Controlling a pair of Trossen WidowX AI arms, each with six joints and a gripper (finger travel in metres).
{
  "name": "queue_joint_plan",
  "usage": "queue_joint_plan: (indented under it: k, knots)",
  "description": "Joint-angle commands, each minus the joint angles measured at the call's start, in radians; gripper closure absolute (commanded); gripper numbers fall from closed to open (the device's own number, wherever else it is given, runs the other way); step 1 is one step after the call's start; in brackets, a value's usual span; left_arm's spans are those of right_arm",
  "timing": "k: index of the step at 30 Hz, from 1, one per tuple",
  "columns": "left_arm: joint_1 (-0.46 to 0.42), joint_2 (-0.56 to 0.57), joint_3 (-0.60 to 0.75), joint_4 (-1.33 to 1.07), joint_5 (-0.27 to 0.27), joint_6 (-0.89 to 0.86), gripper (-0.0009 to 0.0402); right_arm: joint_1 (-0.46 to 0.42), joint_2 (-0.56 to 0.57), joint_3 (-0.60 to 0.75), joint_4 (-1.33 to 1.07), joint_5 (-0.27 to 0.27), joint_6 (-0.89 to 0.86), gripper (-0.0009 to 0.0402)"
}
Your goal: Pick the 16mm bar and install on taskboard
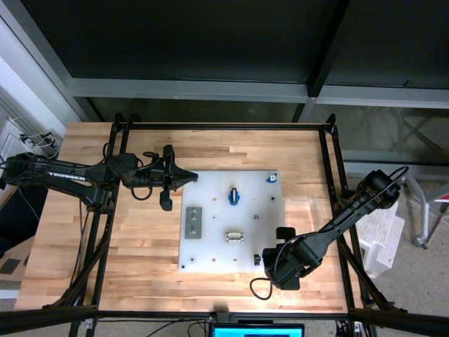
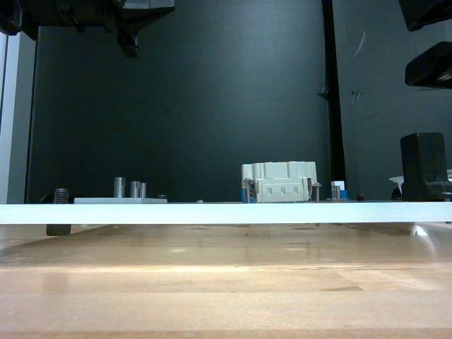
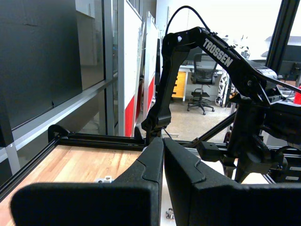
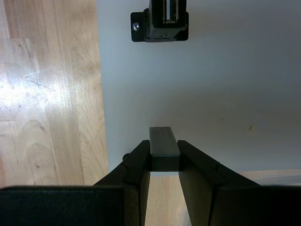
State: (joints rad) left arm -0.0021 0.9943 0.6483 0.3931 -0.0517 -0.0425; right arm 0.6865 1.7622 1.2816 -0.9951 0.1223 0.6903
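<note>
The 16mm bar (image 4: 164, 140) is a short dark grey block, and my right gripper (image 4: 164, 157) is shut on it. It hangs over the near edge of the white taskboard (image 4: 225, 94), clear of any seat. A black slotted holder (image 4: 160, 21) stands on the board further ahead. From above, the right gripper (image 1: 261, 260) is at the board's near right corner. My left gripper (image 1: 186, 179) is held high over the board's far left edge, pointing right. Its fingers (image 3: 150, 165) are pressed together with nothing between them.
On the taskboard (image 1: 210, 256) are a grey plate with short pegs (image 1: 192, 223), a white connector block (image 1: 234, 237), a blue part (image 1: 233, 196) and the black holder (image 1: 284, 232). A black frame (image 1: 330, 175) borders the wooden table.
</note>
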Motion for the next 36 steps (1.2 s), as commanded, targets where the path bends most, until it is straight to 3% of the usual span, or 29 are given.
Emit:
queue_joint_plan:
  k: [1,27,36]
  knots:
    - [0.0,0.0,0.0,0.0,0.0,0.0,0.0393,0.0,0.0,0.002,0.002,0.0,0.0,0.0385]
    - [0.0,0.0,0.0,0.0,0.0,0.0,0.0393,0.0,0.0,-0.097,0.093,-0.01,0.0,0.0383]
    - [0.0,0.0,0.0,0.0,0.0,0.0,0.0393,0.001,0.0,-0.097,0.1,-0.011,-0.002,0.0331]
